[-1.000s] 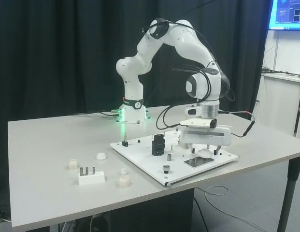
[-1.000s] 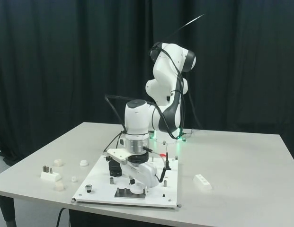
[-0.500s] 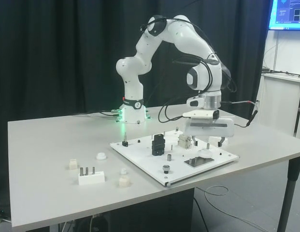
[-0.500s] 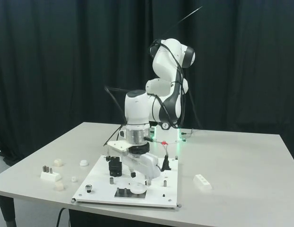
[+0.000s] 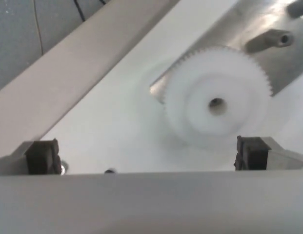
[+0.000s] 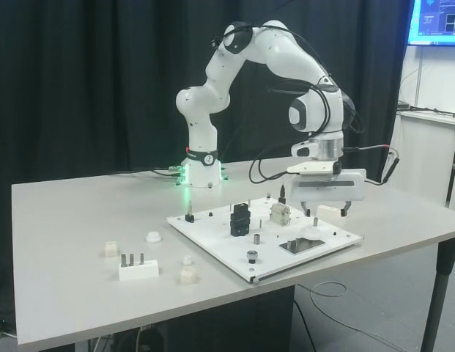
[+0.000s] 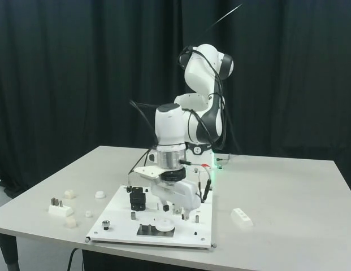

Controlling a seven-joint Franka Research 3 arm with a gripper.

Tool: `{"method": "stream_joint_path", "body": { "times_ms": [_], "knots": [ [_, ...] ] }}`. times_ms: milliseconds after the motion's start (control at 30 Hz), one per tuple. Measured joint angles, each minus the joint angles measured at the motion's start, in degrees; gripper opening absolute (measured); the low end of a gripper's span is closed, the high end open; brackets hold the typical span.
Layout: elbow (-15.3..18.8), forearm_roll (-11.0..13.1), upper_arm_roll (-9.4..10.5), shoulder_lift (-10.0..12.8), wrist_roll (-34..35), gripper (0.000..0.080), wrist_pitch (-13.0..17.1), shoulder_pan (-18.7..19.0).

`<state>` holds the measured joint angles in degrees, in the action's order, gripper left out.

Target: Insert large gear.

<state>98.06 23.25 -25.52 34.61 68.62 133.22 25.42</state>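
Your gripper [image 5: 146,155] hangs wide open and empty above the white board [image 6: 212,227], because the large gear [image 5: 217,105] already sits on the grey metal plate [image 5: 249,22], right of centre in the wrist view. A dark hole shows at its hub, so you cannot tell whether a shaft fills it. A bare peg [image 5: 268,39] stands just beside the gear, upper right. In the first room view the gear [image 6: 311,232] is low and partly hidden; its seating depth is unclear.
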Motion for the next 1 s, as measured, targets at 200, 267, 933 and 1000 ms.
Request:
{"method": "stream_joint_path", "body": {
  "times_ms": [200,267,933,1000],
  "knots": [
    [-0.48,-0.03,0.3,0.44,0.0,0.08,0.67,0.32],
    [-0.68,-0.14,0.3,0.62,0.0,0.08,0.83,0.39],
    [-1.31,-1.16,0.21,2.18,0.0,0.08,2.76,0.27],
    [-1.41,-1.16,0.2,2.37,0.0,0.08,2.9,0.21]
  ]
}}
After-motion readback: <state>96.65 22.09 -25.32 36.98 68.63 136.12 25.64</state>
